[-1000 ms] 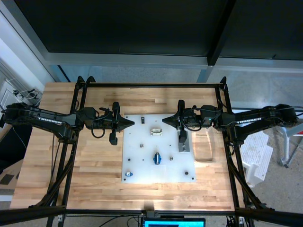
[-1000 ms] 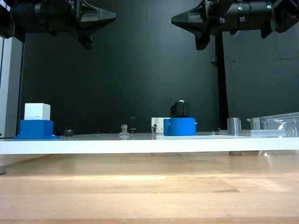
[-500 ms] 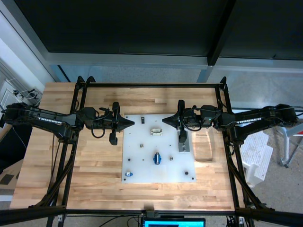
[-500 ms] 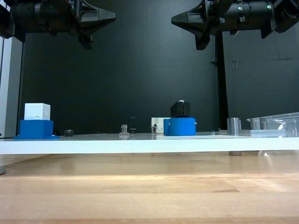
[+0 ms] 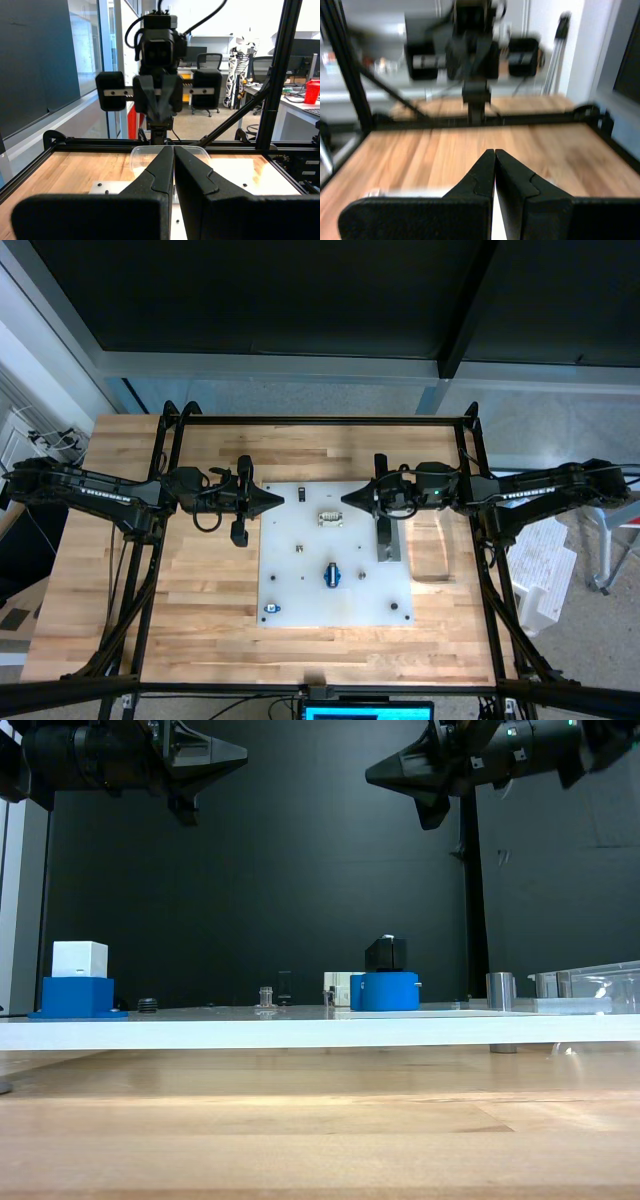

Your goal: Remove the 16mm cylinder and place in the container

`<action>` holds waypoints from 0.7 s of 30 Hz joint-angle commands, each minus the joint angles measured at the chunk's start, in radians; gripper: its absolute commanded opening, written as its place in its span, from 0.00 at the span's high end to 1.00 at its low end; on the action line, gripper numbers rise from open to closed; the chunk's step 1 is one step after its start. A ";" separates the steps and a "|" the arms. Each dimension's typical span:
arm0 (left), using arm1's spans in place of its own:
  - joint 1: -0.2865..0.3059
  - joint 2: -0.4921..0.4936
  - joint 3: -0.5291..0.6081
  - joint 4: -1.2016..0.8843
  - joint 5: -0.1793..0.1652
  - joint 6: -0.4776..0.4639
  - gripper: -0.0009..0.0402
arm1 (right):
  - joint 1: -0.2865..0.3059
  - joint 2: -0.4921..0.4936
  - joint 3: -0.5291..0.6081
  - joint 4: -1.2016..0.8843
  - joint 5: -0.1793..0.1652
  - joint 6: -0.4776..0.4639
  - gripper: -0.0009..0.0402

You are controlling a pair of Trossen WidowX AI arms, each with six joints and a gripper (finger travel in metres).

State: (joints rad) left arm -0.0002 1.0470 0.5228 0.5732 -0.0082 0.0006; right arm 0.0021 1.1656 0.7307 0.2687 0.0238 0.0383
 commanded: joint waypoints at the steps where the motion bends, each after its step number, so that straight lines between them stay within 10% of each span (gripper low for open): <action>1: 0.000 0.000 0.000 0.000 0.000 0.000 0.98 | 0.018 0.005 0.063 -0.199 0.011 -0.002 0.98; 21: 0.000 0.000 0.000 0.000 0.000 0.000 0.98 | 0.175 0.020 0.273 -0.871 0.065 0.190 0.98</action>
State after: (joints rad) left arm -0.0002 1.0470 0.5228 0.5732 -0.0082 0.0006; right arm 0.1730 1.1778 0.9958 -0.5838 0.0883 0.2131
